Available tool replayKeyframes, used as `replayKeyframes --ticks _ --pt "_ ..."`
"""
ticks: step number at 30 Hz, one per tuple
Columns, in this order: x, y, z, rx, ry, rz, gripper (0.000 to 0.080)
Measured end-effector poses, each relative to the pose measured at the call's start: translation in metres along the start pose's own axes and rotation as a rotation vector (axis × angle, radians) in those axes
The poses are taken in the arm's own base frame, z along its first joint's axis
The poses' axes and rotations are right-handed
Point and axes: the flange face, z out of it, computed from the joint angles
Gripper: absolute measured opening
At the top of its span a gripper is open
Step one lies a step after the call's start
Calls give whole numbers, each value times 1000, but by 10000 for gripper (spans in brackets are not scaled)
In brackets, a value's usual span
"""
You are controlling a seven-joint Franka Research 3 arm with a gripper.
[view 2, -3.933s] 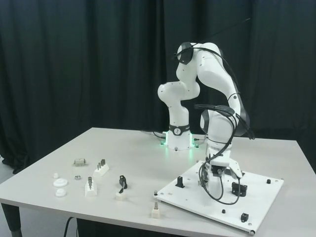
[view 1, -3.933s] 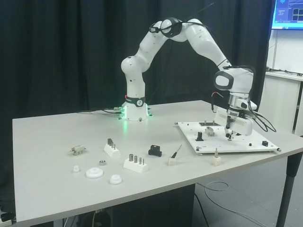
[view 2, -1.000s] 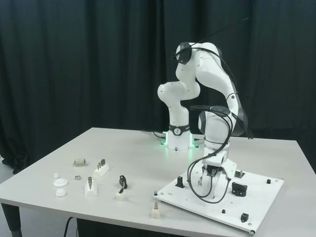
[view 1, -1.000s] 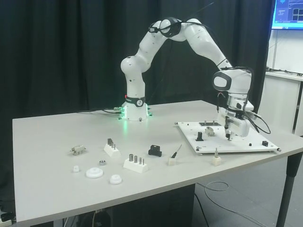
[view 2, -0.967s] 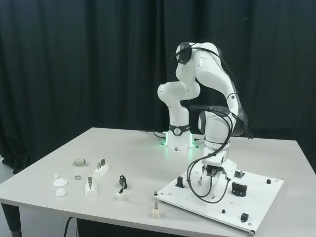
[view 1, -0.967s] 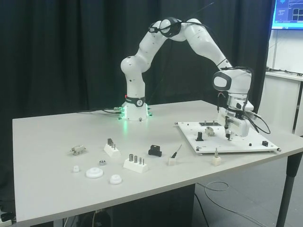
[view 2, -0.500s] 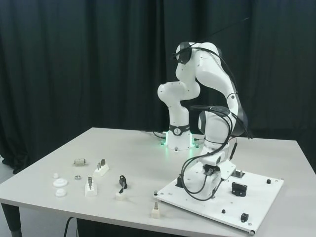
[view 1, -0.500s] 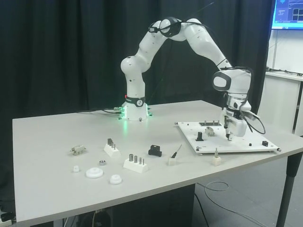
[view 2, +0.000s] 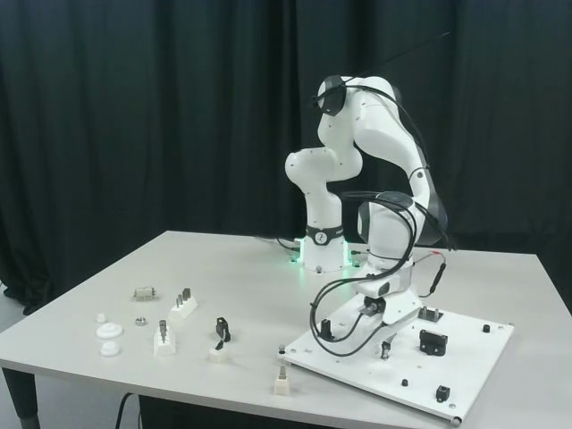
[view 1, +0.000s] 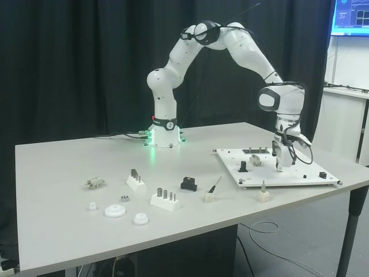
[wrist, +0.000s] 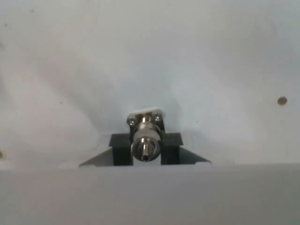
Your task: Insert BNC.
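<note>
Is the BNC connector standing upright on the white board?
Upright: in the wrist view the BNC connector rises from its black mount on the white board.

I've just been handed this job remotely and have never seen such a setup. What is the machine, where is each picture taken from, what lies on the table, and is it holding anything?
The machine is a white robot arm with seven joints, bolted on a grey table. Its claw is lowered onto a white board.

Two pictures come from cameras standing in the room at different sides of the table. The third comes from a camera on the arm's wrist, looking down past the claw.

That wrist picture shows a metal BNC connector standing on the board in a black bracket, straight under the camera. Whether the claw grips it cannot be made out.

Away from the board lie spare parts: white blocks with metal pins, a white gear, a small black part and a grey connector. The arm's base glows green.
</note>
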Motion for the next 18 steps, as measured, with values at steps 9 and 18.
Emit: replayKeyframes --ticks 9,18 --pt "0 6 0 40 -5 108 124" --pt "0 7 1 54 -10 253 124"
